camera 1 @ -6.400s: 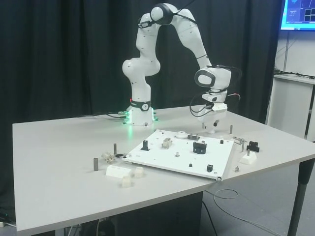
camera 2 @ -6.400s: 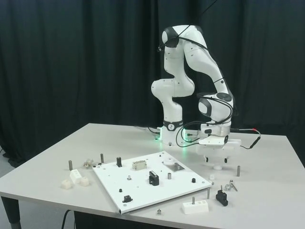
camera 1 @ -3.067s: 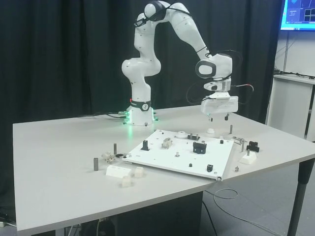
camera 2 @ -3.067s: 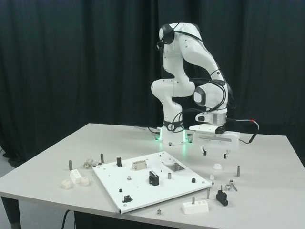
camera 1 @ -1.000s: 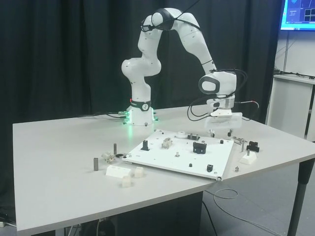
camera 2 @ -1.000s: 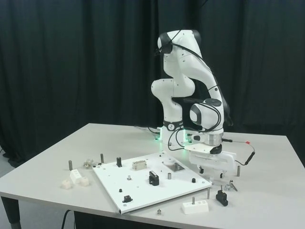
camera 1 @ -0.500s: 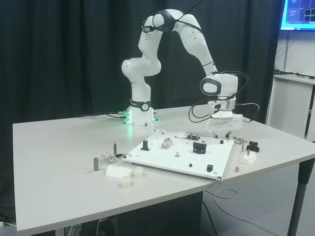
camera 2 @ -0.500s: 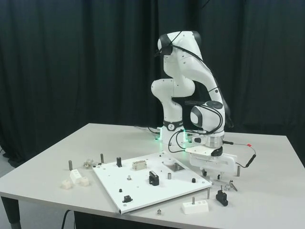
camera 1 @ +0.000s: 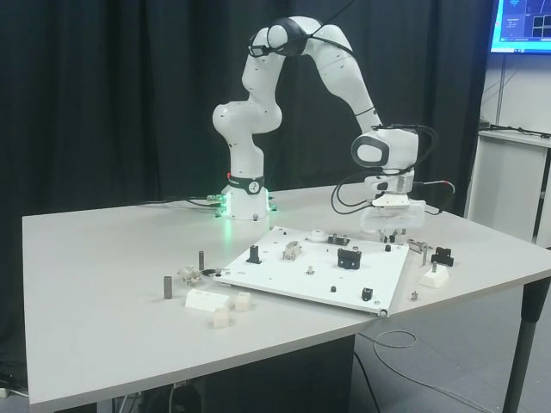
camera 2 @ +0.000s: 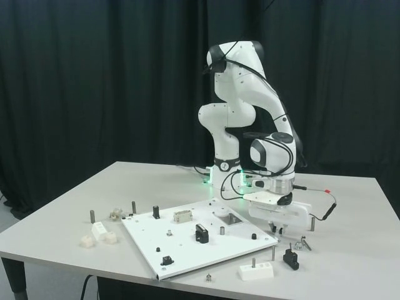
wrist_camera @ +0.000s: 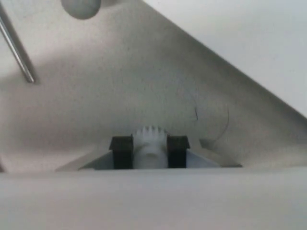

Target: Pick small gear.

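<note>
Gripper (wrist_camera: pixel 149 152) low over grey table (camera 1: pixel 103 258), just beside white board (camera 2: pixel 187 247); black fingers (wrist_camera: pixel 121 151) closed onto small gear (wrist_camera: pixel 149 143), gear on tabletop between them; black curtain (camera 2: pixel 112 81) behind; green light at arm base (camera 1: pixel 225 205).

Small gear (wrist_camera: pixel 149 146) between hand (wrist_camera: pixel 149 152) fingers

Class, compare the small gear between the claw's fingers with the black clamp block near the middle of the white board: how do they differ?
The small gear is white with a toothed rim; the black clamp block is black and blocky. The gear sits on the grey table beside the white board, flanked by the claw's black fingers; the block stands on the board, away from the claw. Both are small parts.
</note>
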You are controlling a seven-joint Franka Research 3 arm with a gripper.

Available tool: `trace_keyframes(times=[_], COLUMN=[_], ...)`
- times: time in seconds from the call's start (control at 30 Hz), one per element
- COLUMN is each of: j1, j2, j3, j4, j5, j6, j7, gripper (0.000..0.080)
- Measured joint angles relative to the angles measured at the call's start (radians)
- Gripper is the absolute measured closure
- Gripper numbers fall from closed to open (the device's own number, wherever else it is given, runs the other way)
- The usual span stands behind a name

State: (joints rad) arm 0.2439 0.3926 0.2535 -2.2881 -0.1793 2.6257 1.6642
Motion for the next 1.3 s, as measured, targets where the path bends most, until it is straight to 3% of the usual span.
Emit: trace_keyframes(times=[0.23,0.77,1.3], j1=[0.001,0.008,0.011], j2=[0.001,-0.056,-0.077], j3=[0.0,0.01,0.013], j4=[0.015,0.053,0.053], j5=[-0.004,-0.003,-0.003], j6=[-0.016,-0.16,-0.18], j7=[0.0,-0.001,0.0], gripper=[0.0657,0.0659,0.0659])
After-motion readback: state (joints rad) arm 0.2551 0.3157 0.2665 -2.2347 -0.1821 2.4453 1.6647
